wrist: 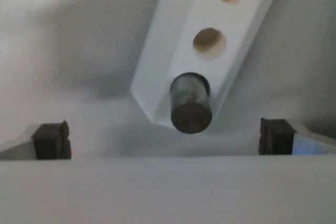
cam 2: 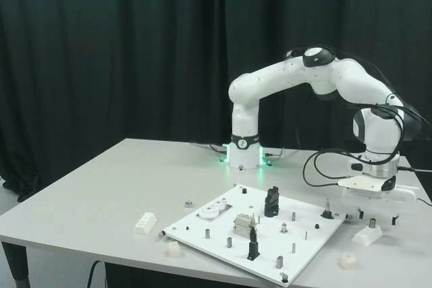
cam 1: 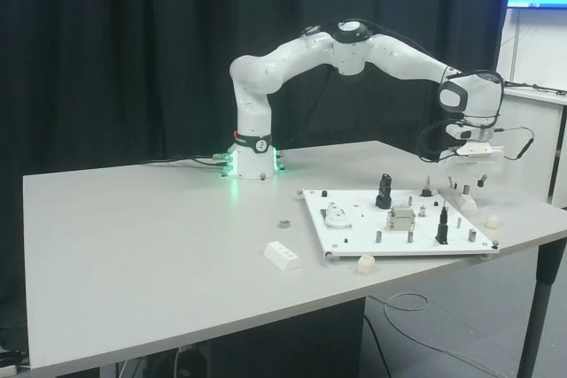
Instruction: Pick round peg 4.
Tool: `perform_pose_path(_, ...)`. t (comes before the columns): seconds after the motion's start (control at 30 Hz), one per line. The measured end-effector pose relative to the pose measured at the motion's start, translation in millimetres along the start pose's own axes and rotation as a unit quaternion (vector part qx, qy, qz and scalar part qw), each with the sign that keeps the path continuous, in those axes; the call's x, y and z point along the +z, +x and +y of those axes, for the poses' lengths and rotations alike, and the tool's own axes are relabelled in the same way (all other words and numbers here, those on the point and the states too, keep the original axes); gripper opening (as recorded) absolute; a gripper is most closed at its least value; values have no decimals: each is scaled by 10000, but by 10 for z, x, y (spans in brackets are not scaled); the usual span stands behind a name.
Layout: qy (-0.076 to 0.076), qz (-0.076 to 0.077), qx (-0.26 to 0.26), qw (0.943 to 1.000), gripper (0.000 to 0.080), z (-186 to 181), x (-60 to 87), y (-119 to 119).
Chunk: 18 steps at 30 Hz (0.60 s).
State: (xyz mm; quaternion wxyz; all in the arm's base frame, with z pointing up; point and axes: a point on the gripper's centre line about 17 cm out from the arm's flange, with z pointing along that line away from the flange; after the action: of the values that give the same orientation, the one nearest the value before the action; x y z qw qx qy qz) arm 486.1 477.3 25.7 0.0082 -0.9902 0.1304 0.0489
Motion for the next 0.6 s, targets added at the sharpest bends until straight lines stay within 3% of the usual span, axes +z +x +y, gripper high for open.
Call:
perform_pose_path(0.23, -89, 162, 41, 9998, 800, 37, 16, 64)
perform_pose_path(0.6, -89, 307, 113, 9994, 800, 91, 8, 177)
